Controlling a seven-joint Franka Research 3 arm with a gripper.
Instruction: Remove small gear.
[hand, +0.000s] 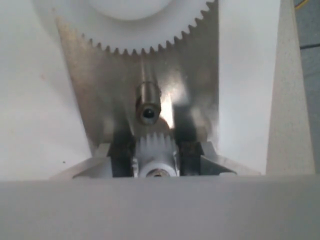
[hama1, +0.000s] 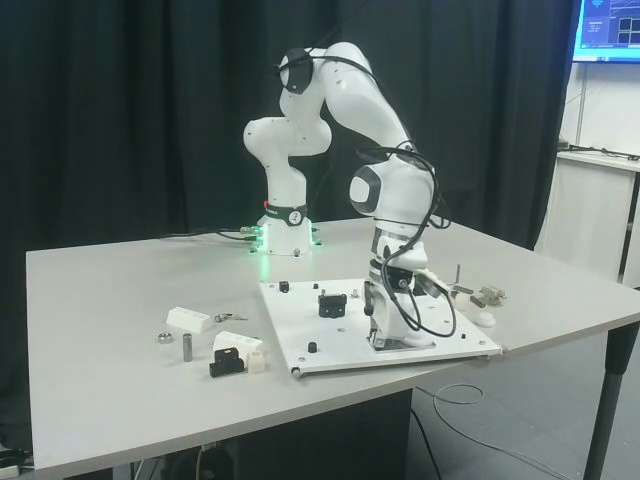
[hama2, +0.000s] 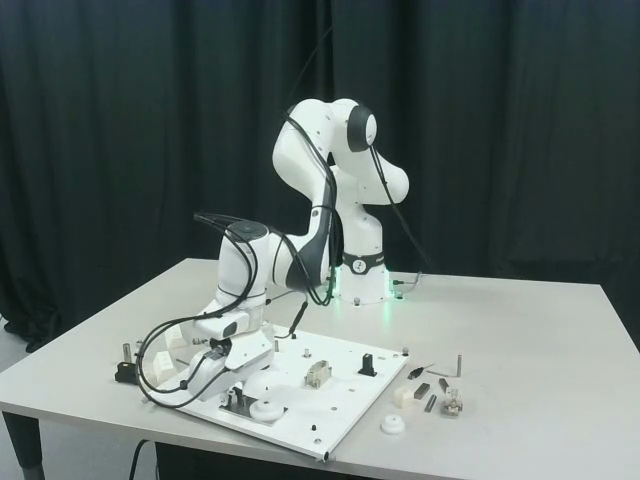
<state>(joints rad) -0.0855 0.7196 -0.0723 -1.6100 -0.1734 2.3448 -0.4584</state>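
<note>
Arm bent low over the white board (hama1: 300, 335), hand (hand: 156, 159) at the small gear (hand: 157, 150).

The arm folds down from its base so that the hand points at the board on the grey bench (hama1: 120, 300). In the wrist view the black fingers (hand: 121, 155) pinch the small gear from both sides; just beyond it stands a metal pin (hand: 148, 102), then the large gear (hand: 150, 25). Loose parts lie on the bench beside the board; black curtains (hama2: 120, 130) hang behind.
</note>
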